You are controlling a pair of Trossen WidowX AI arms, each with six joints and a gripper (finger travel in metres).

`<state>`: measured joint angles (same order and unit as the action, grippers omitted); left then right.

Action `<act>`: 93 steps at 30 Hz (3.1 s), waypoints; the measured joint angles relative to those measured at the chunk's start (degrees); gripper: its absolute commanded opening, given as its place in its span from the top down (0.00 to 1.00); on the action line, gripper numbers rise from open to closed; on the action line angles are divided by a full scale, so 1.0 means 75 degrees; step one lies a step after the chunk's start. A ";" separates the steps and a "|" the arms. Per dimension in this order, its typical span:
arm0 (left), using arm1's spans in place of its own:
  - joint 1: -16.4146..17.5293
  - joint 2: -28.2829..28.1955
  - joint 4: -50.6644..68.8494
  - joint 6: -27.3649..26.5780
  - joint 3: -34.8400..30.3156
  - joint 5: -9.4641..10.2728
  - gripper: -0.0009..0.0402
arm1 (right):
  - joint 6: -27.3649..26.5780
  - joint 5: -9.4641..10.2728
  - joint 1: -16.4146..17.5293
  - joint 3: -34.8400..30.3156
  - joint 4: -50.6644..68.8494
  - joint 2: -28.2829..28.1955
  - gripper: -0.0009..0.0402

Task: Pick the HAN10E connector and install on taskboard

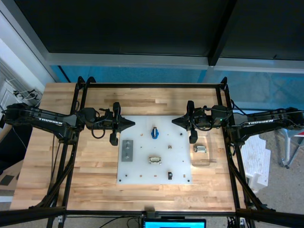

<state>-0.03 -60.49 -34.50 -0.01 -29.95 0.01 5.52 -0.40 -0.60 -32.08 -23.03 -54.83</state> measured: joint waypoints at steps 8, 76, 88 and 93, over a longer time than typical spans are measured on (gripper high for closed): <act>0.0003 0.0000 0.0000 0.0003 0.0003 0.0000 0.98 | 0.0003 -0.0003 0.0000 0.0000 0.0000 0.0000 0.98; 0.0003 0.0000 0.0000 0.0003 0.0000 0.0000 0.98 | 0.0114 0.0064 0.0268 -0.4599 1.3385 -0.1262 0.98; 0.0003 0.0000 0.0000 0.0000 0.0000 0.0000 0.98 | 0.0189 -0.0020 0.0662 -0.4488 1.3589 -0.1445 0.98; 0.0003 0.0000 0.0000 0.0003 0.0000 0.0000 0.98 | 0.0347 -0.0280 0.1160 -0.4389 1.3615 -0.1667 0.96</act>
<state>-0.01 -60.49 -34.50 0.01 -29.95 0.01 8.12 -2.50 8.10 -64.99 79.09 -67.33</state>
